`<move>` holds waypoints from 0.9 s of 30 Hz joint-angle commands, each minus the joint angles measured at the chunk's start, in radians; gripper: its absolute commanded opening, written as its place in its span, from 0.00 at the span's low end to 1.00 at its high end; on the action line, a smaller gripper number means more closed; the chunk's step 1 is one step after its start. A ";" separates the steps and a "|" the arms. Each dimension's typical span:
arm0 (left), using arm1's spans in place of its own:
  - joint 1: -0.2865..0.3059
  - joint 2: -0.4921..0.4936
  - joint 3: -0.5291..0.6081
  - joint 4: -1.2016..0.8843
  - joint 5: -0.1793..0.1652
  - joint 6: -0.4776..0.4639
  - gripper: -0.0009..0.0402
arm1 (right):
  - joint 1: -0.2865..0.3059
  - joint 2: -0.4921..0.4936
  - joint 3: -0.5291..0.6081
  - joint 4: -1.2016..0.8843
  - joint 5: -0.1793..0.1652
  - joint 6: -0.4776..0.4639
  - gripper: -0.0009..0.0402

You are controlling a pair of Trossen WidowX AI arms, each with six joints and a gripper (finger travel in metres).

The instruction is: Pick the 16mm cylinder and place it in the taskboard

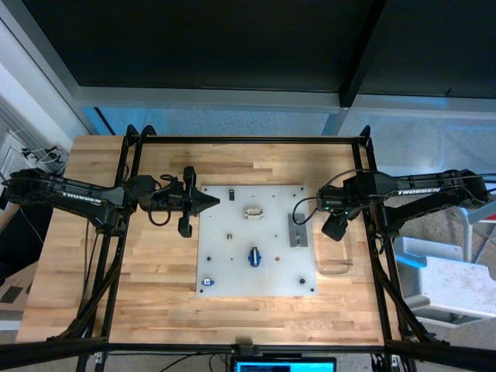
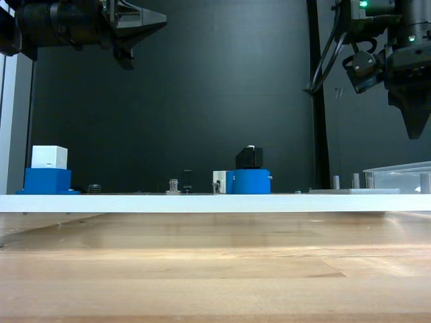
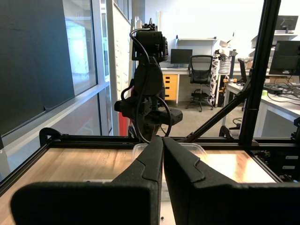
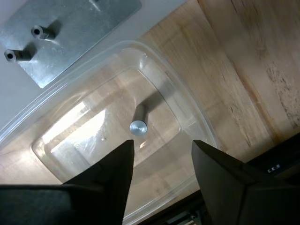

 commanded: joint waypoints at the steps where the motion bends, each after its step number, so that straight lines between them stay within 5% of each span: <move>1: 0.000 0.000 0.000 0.000 0.000 0.000 0.02 | 0.005 0.009 -0.006 0.003 -0.005 0.020 0.48; 10: 0.000 0.000 0.000 0.000 0.000 0.000 0.02 | 0.019 0.012 -0.066 0.077 -0.034 0.069 0.48; 27: 0.000 0.000 0.000 0.000 0.000 0.000 0.02 | 0.041 0.021 -0.154 0.185 -0.025 0.146 0.48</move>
